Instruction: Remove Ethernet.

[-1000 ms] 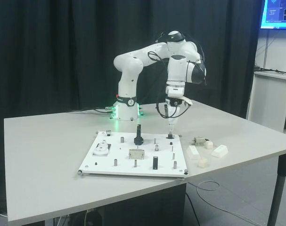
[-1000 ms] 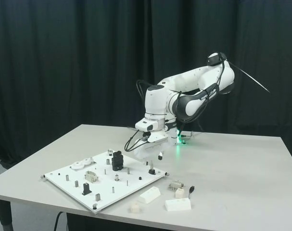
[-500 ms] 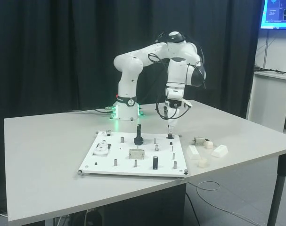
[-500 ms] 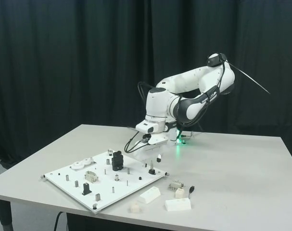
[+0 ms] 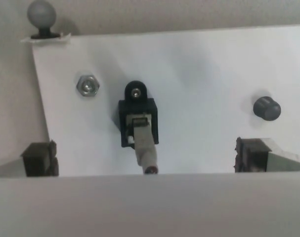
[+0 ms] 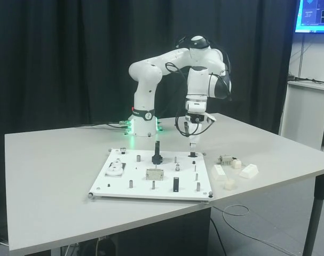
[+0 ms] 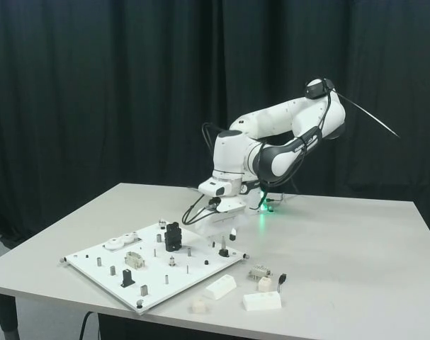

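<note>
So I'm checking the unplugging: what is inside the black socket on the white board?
A grey Ethernet plug sits in the black socket, its tail sticking out. The tip within is covered by the housing.

A white board (image 6: 119, 184) lies on the grey worktop (image 6: 49, 176), carrying small posts, a black clamp (image 6: 156, 158), a grey metal block (image 6: 155, 174) and a white round fitting (image 6: 116, 168). In the wrist view a hex nut (image 5: 88, 85) sits near the board's corner and a black knob (image 5: 266, 107) farther along. Beside the board lie white blocks (image 6: 249, 171) and a small metal connector (image 6: 224, 159). Black curtains (image 7: 94, 92) hang behind.
</note>
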Controlling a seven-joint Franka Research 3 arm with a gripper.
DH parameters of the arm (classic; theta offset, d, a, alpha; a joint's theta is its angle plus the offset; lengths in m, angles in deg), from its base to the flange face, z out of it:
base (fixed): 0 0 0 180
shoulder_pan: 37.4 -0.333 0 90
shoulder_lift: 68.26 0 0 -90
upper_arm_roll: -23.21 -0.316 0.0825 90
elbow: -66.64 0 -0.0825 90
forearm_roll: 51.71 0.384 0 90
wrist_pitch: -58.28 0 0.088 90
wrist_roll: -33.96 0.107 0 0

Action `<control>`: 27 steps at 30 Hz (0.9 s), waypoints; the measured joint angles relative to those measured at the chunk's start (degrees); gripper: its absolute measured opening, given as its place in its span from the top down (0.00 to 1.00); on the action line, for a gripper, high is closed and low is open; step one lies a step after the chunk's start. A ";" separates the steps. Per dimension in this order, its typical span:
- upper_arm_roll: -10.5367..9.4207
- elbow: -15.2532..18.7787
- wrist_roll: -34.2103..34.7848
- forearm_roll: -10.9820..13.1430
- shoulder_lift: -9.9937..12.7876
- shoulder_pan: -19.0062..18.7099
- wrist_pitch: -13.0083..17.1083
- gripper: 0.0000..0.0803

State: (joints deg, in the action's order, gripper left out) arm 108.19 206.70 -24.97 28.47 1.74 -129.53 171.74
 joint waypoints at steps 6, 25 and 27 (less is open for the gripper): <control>-0.54 0.25 -0.86 1.03 0.00 0.00 0.71 0.00; -2.38 0.30 -1.94 2.36 0.00 0.07 2.82 0.00; -2.47 0.30 -1.94 2.37 0.00 0.07 2.83 0.00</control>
State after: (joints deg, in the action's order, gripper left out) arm 105.72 207.01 -26.91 30.84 1.74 -129.46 174.57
